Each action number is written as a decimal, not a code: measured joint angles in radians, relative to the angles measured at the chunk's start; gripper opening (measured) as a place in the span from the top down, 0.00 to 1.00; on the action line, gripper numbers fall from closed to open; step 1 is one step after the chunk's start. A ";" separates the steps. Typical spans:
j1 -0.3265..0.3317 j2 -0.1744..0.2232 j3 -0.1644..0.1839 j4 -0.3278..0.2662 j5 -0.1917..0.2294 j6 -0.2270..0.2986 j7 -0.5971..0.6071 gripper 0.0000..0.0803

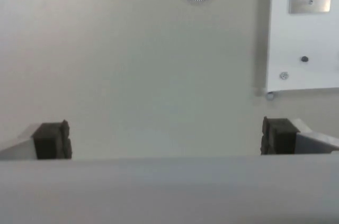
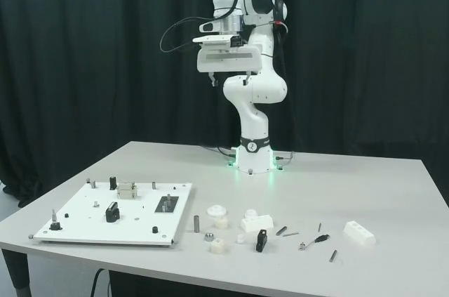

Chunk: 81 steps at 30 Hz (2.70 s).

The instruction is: Remove square peg 4.

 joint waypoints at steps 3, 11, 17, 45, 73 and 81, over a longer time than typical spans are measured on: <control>0.000 0.006 0.000 0.000 0.000 0.007 0.000 0.00; 0.000 0.021 0.000 0.000 0.000 0.030 0.002 0.00; -0.001 0.032 -0.003 0.000 0.000 0.054 0.002 0.00; -0.014 0.105 -0.032 0.012 -0.001 0.168 -0.033 0.00; -0.028 0.217 -0.067 0.108 -0.004 0.205 -0.104 0.00; -0.045 0.258 -0.079 0.146 -0.008 0.209 -0.158 0.00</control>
